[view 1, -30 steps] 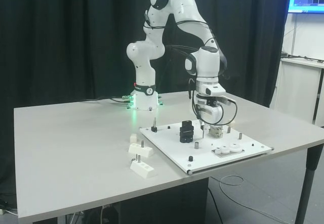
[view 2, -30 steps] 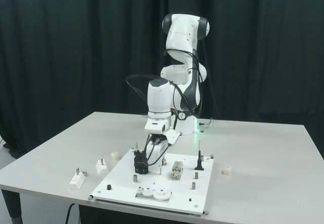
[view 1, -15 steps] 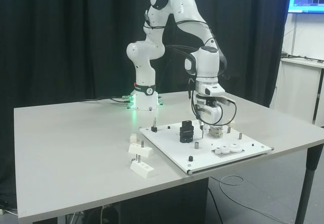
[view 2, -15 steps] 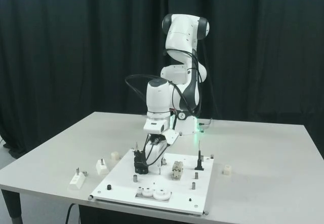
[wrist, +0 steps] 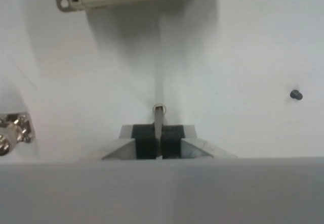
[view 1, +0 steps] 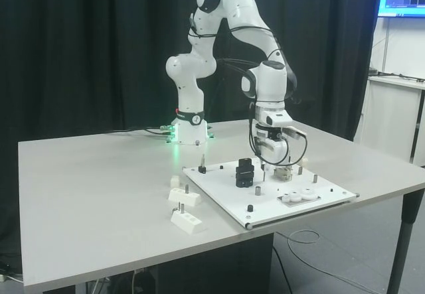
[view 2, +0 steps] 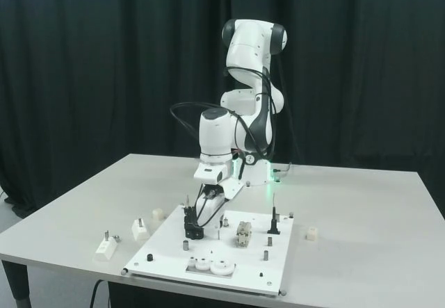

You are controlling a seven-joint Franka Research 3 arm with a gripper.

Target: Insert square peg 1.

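Note:
My gripper (wrist: 158, 143) is shut on a thin grey peg (wrist: 158, 119) that stands upright between the black pads (wrist: 144, 142). In the wrist view the peg's lower end lies over a small ring on the white board (wrist: 243, 47); I cannot tell whether it touches. In the first room view the gripper (view 1: 264, 164) hangs over the middle of the board (view 1: 219, 186), between the black block (view 1: 244, 172) and the grey connector block (view 1: 283, 173). The second room view shows the gripper (view 2: 217, 219) with the peg (view 2: 219, 233) pointing down just above the board (view 2: 167, 252).
White gears (view 1: 299, 197) lie near the board's front edge, and short posts stand around it. Two white blocks with pins (view 1: 185, 196) (view 1: 186, 221) sit on the grey table beside the board. A small white cylinder (view 2: 312, 234) lies off its other side. A black screw (wrist: 296, 95) shows in the wrist view.
The wrist has risen a little and shifted slightly toward the black block, still holding the peg. Nothing else on the table has moved.

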